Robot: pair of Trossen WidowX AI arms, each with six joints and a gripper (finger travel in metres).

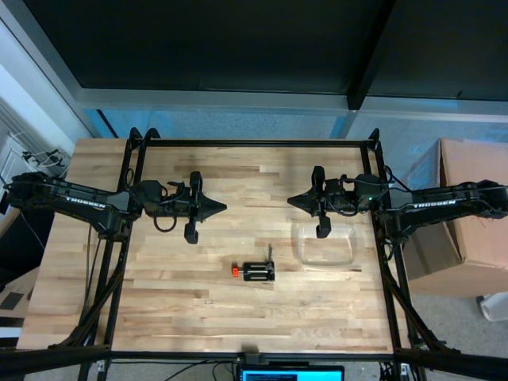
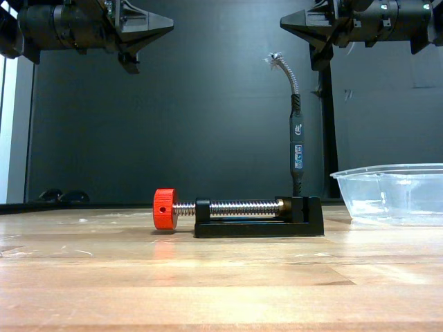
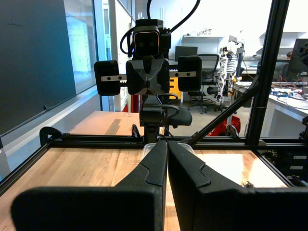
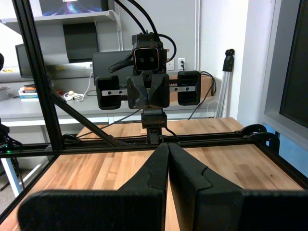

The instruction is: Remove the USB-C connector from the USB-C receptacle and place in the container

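Note:
A small black vise (image 1: 258, 272) (image 2: 259, 218) with a red knob (image 2: 165, 208) sits on the table near the middle front. The USB-C connector (image 2: 297, 149) stands upright in its seat at the vise's right end, a short frayed cable stub curling above it; it shows as a thin dark stub (image 1: 270, 252) from above. The clear plastic container (image 1: 325, 244) (image 2: 394, 191) lies right of the vise. My left gripper (image 1: 224, 208) (image 3: 167, 144) hovers high at the left, shut and holding nothing. My right gripper (image 1: 290, 200) (image 4: 168, 146) hovers above the container's far-left side, shut and holding nothing.
A black metal frame (image 1: 254, 144) borders the wooden table (image 1: 198, 309). A cardboard box (image 1: 468, 214) stands off the table's right side. A screen edge (image 1: 290, 373) shows at the near edge.

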